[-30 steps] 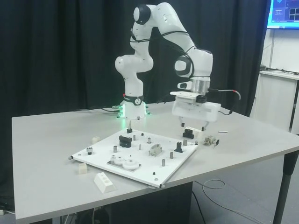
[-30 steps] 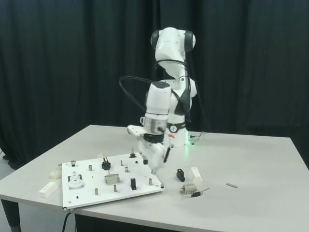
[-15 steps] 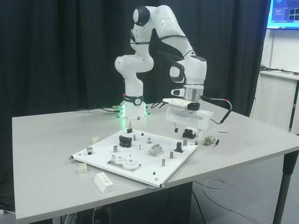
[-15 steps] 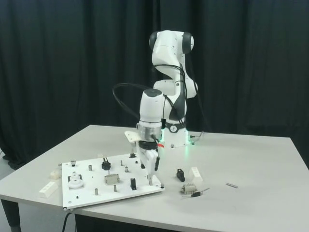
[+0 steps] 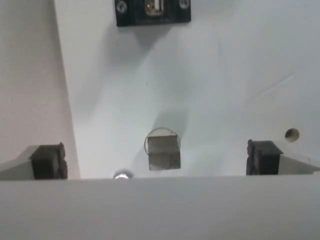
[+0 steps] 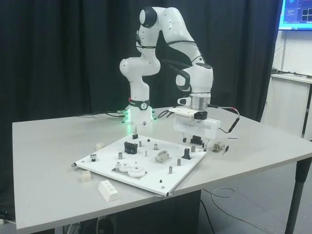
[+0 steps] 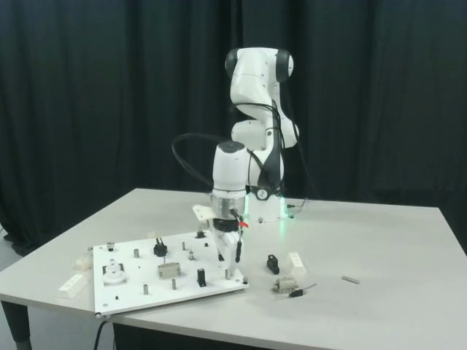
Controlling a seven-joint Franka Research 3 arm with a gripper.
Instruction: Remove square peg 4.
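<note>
Your end effector [image 5: 155,159] hangs low over the white board [image 6: 141,158], its fingertips [image 5: 48,161] spread wide apart and gripping nothing. Between them in the wrist view stands the square peg [image 5: 163,152], upright in its socket and touched by neither pad. In the first room view, this spot is at the board's far right corner, near the small connector [image 6: 220,146] lying on the grey table [image 6: 44,161].
</note>
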